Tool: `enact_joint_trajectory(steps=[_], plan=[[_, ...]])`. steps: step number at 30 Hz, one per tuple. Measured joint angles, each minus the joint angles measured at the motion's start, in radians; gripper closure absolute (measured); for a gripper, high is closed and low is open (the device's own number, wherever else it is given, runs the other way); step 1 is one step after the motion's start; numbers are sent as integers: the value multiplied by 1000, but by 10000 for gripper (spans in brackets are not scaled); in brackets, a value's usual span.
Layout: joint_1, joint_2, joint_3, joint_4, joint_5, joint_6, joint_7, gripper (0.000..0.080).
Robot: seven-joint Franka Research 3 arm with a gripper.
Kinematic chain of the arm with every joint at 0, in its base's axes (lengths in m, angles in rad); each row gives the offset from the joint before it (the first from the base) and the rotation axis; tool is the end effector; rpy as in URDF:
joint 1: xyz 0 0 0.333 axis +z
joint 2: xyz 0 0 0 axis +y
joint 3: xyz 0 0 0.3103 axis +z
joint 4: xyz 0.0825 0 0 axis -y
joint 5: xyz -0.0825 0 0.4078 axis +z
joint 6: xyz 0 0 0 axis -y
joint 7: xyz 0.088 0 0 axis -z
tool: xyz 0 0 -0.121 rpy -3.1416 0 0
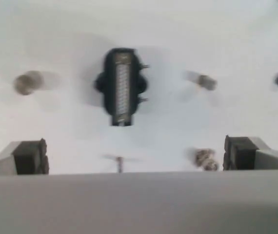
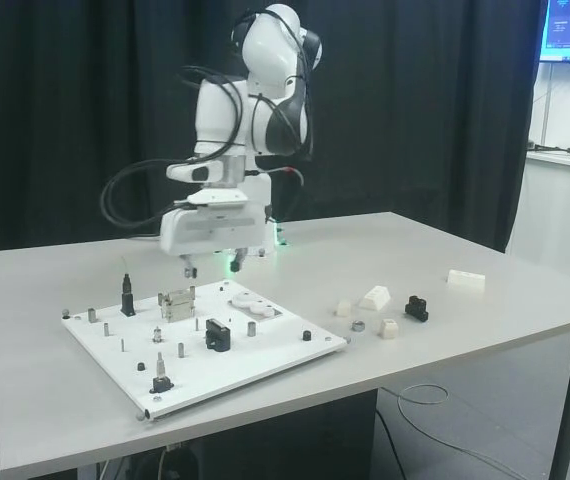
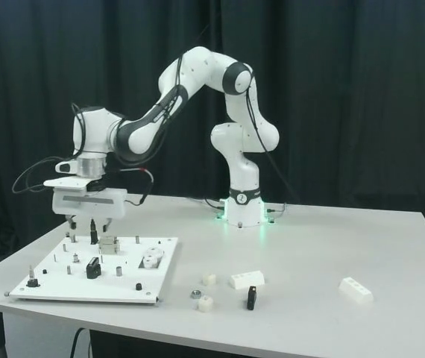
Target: Remove square peg 2.
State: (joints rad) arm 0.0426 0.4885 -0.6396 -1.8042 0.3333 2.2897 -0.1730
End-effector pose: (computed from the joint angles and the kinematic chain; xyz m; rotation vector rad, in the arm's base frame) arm 0.5783 -0.3448 0.2965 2.9581 -0.8517 0.1465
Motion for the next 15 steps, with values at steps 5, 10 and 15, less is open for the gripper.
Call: enact_joint_trajectory(steps=[5,10,15], plan=[[-36,63,5,60,51,-1,-44,3],[-70,119,14,116,78,-12,-66,3],[-107,158,32,164,92,-35,-74,3]])
